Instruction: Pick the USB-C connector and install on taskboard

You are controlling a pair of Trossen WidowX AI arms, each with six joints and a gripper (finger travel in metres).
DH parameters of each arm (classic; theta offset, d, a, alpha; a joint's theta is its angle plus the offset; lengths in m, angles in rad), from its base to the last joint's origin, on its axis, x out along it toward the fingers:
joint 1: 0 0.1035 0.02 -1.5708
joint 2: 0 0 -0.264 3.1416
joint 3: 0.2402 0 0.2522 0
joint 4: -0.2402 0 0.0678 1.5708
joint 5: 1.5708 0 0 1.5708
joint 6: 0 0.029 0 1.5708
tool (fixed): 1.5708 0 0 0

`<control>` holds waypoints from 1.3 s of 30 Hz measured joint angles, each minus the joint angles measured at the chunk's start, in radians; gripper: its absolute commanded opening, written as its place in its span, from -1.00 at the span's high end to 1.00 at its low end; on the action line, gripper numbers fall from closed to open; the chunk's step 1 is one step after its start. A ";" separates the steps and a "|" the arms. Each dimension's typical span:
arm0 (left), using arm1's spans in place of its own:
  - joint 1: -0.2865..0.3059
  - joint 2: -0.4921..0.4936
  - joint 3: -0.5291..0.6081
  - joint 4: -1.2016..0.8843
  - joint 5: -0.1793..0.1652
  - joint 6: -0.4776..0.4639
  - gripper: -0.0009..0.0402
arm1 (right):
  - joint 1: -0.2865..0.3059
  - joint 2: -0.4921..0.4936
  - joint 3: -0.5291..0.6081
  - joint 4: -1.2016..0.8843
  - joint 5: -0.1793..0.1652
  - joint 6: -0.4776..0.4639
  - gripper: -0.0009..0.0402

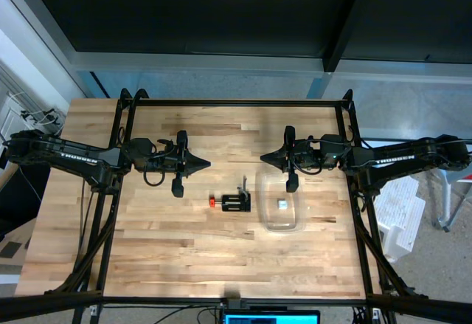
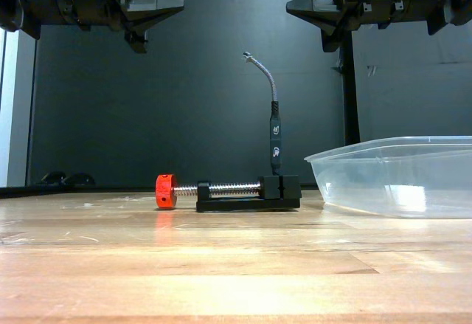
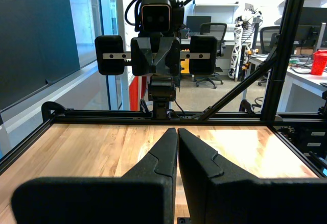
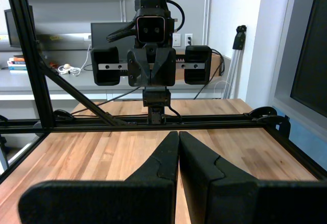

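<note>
Pale wood planks form the worktop that lies between my two arms. My left claw hangs in the air above the wood, pointing toward 3 o'clock. Its two fingers are pressed together and hold nothing. My right claw faces it from the other side, pointing toward 9 o'clock. It is also pinched closed and empty. The two tips are apart, with a gap of bare wood below them.

The taskboard, a small black block, rests flat near the middle of the worktop, at about 6 o'clock from that gap and well below both claws. An orange-red knob caps its 9 o'clock end, joined to the block by a silver threaded screw.

The USB-C connector stands upright in the block, toward the end away from the knob. It has a slim dark plug body and a short grey braided tail that curls over at the top.

A clear plastic tray sits just beside the taskboard at its 3 o'clock. A tiny whitish square piece lies inside it.
</note>
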 measured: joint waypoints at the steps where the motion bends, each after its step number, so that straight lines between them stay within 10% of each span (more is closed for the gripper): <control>1: 0.000 0.000 0.000 0.000 0.000 0.000 0.96 | 0.000 0.000 -0.003 0.002 0.000 0.003 0.96; 39: 0.000 0.000 0.000 0.000 0.000 0.000 0.96 | 0.002 0.001 -0.004 0.003 0.000 0.066 0.96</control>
